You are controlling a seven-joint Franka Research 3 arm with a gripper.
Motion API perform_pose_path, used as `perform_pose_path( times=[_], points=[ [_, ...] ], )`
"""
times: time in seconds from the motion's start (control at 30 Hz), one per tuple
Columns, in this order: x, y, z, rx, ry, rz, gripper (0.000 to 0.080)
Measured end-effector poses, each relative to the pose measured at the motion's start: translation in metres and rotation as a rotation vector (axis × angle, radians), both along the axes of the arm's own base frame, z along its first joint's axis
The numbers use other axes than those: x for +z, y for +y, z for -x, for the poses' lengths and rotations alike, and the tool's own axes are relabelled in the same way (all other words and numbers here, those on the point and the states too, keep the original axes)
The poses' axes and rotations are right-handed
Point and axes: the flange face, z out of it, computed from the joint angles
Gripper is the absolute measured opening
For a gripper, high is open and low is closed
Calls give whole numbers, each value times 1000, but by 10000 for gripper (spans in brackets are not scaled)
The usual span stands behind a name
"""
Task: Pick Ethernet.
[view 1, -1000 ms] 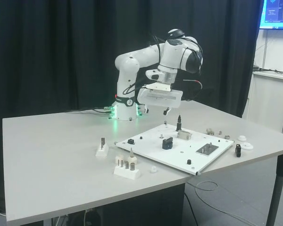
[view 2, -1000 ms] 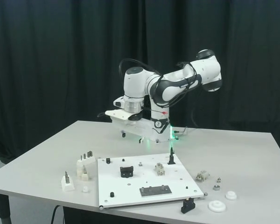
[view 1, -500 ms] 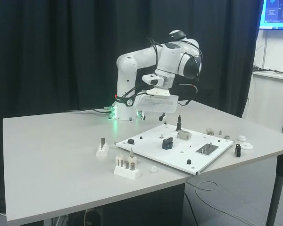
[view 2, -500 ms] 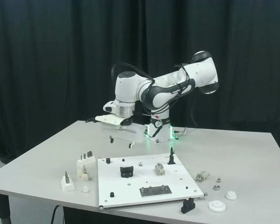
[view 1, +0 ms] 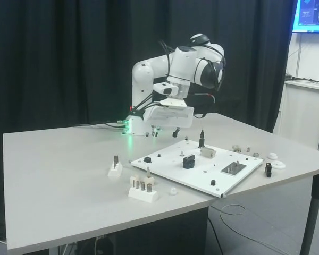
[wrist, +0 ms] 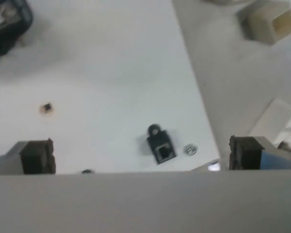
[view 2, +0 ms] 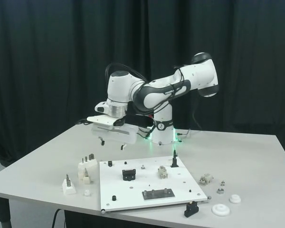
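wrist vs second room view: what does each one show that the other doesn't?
Wrist only: the socket face of the small black connector, a nut beside it, and the wide gap between the open fingertips.
Second room only: the whole white arm, the green light at its base, the black curtain, and a white disc.
Both: the gripper holding nothing, the white board, and the connector near the board's edge.

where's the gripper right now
In both room views the gripper hangs open above the white board's corner nearest the white blocks, over a small black connector seen by the wrist camera.
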Motion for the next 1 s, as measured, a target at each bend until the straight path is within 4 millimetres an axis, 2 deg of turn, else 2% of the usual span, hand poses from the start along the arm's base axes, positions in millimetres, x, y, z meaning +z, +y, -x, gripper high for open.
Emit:
perform_pose_path(
  times=[0.33,1.0],
  points=[
    [-5,-31,-17,63,-28,-12,800],
    [-45,-80,-66,113,14,-34,800]
  ],
)
